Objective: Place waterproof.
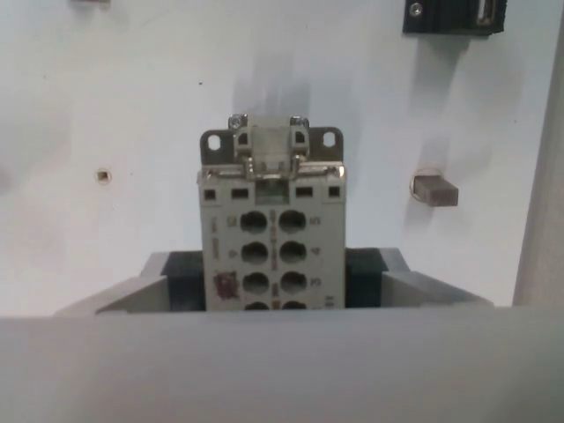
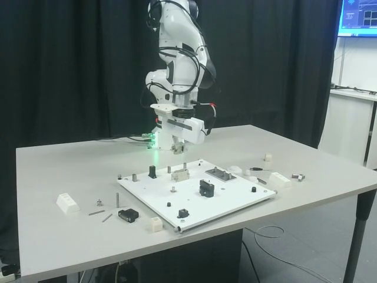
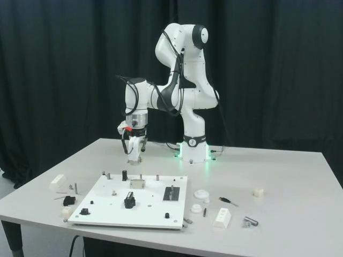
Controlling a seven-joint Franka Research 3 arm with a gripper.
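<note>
Between the two fingers of the gripper sits the waterproof connector, a grey block with two columns of round sockets on its face and a metal latch bracket at its far end. The wrist view shows the dark finger pads pressing against both of its sides, so the claw is clamped on it. Below the connector lies the white board, seen from above, with a small grey peg standing out of it nearby and a black part farther off at the picture's edge.

From the first room view, the white arm reaches down from its shoulder, and its gripper hangs above the rear part of the white board, not touching it. A small grey fixture stands on the board just under the gripper. Several black parts sit on the board, among them one near the middle.

Loose pieces lie on the grey table around the board: a white block to one side and a small white cube near the board's front edge.
</note>
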